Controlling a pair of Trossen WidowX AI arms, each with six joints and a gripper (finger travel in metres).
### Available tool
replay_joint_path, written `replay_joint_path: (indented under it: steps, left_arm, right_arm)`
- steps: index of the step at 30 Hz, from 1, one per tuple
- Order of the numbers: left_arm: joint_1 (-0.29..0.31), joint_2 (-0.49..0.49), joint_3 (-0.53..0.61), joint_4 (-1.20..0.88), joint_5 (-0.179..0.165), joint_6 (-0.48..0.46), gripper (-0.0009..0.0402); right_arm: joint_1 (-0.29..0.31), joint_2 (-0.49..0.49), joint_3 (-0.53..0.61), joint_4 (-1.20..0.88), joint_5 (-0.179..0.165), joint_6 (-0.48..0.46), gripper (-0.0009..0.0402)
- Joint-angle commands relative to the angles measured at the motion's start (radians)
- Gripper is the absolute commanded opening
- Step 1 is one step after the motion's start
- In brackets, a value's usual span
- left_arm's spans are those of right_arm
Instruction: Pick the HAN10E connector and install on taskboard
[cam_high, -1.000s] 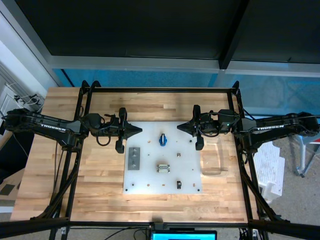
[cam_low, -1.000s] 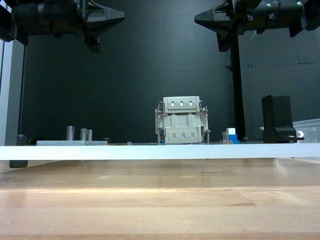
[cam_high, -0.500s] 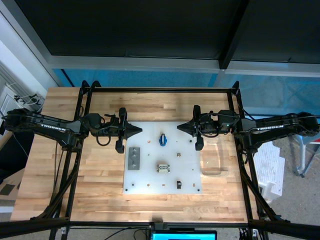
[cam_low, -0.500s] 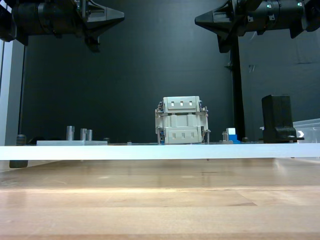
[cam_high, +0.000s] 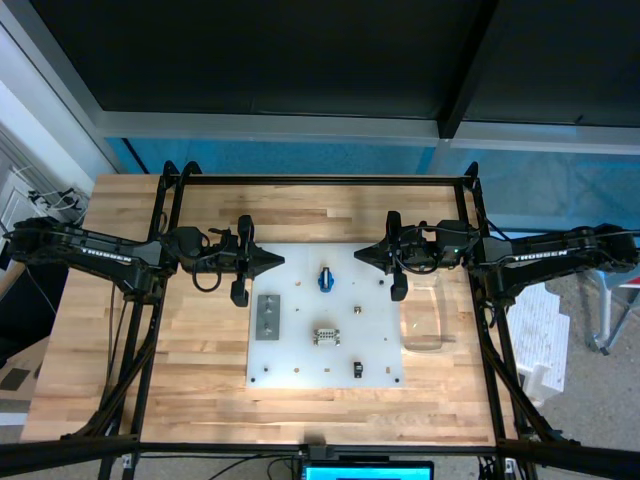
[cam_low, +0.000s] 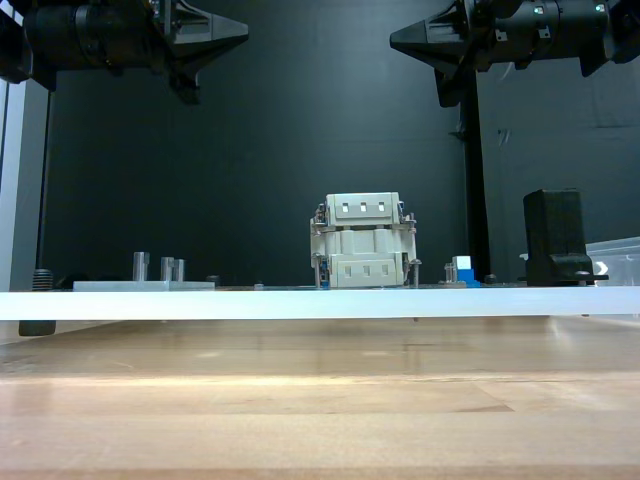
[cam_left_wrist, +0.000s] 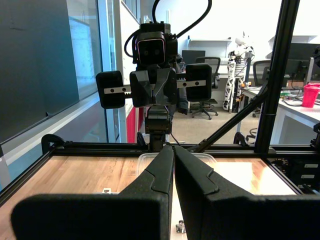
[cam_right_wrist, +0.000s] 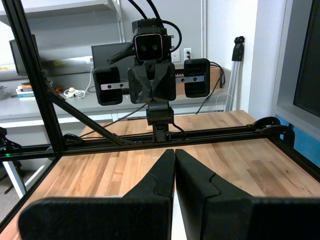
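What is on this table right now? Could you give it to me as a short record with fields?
taskboard: white plate lying on the wooden table
HAN10E connector: standing near the taskboard's middle, nothing touching it
left gripper: shut, empty, high over the taskboard's far left edge
right gripper: shut, empty, high over its far right part, facing the left gripper
other parts on board: grey metal block, blue part, black part
beside board: clear tray, to the right

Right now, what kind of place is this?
Probably a robotics lab: a wooden bench carrying a taskboard, an office chair and desk beyond. The left gripper and right gripper hang shut over the board's far edge.
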Motion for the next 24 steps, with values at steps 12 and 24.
replay_joint_path:
  steps: [12,24]
  left_arm:
    - [0.0,0.0,0.0,0.0,0.0,0.0,0.0001]
    - [0.0,0.0,0.0,0.0,0.0,0.0,0.0001]
  right_arm:
    - [0.003,0.0,-0.001,-0.001,0.0,-0.006,0.0]
    - [0.003,0.0,-0.001,-0.002,0.0,-0.005,0.0]
